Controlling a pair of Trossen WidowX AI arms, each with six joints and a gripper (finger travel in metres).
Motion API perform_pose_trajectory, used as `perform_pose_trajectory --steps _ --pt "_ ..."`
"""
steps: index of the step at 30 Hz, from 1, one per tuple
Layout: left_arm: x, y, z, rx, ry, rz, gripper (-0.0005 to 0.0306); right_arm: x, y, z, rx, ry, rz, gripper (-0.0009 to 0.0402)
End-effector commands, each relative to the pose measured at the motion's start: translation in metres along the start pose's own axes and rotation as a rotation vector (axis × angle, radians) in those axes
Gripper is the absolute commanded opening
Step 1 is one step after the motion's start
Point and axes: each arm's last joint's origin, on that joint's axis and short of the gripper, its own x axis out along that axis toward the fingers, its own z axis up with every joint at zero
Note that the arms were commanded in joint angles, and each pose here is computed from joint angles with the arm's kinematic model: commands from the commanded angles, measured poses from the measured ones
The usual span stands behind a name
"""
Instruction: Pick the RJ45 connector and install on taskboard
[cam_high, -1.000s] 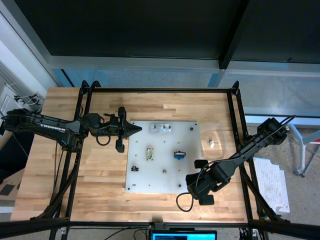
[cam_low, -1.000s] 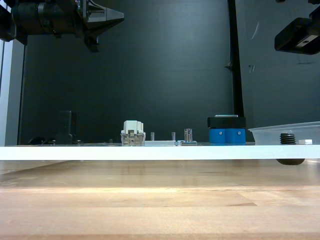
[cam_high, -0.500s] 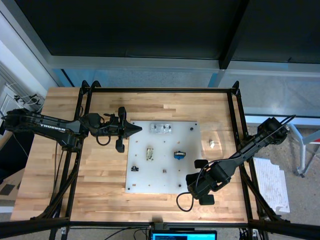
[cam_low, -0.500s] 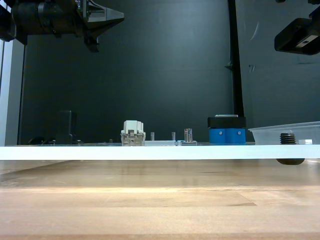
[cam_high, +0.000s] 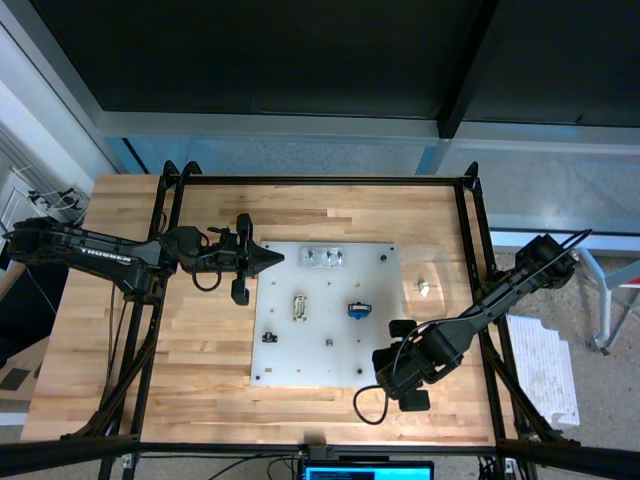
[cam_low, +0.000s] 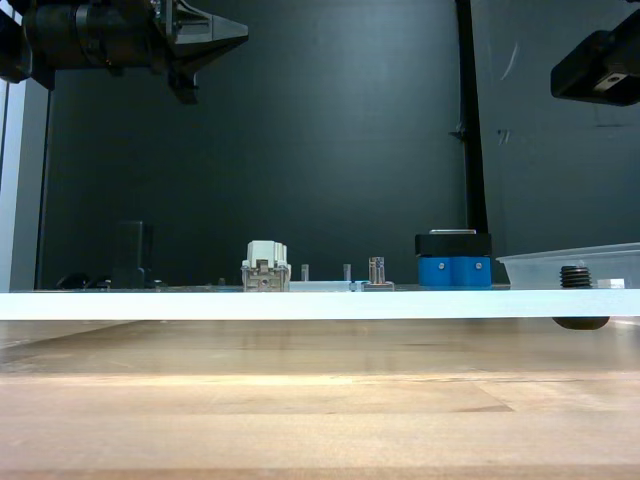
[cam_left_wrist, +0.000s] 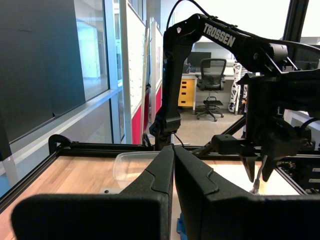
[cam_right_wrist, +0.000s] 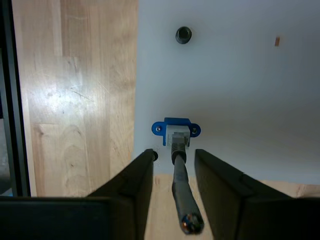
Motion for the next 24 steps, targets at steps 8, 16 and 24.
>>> perform_pose_trajectory --steps 8,16,24 --pt "0.000 0.000 0.000 0.000 0.000 0.000 0.0000 -0.019 -0.002 -0.001 0.000 -0.014 -0.008 0.0201" --pt "0.000 0.000 0.000 0.000 0.000 0.000 0.0000 -0.051 -0.009 -0.009 0.006 -0.099 0.049 0.0216" --pt "0.000 0.000 0.000 0.000 0.000 0.000 0.0000 -0.080 -0.028 -0.012 0.027 -0.187 0.089 0.0204"
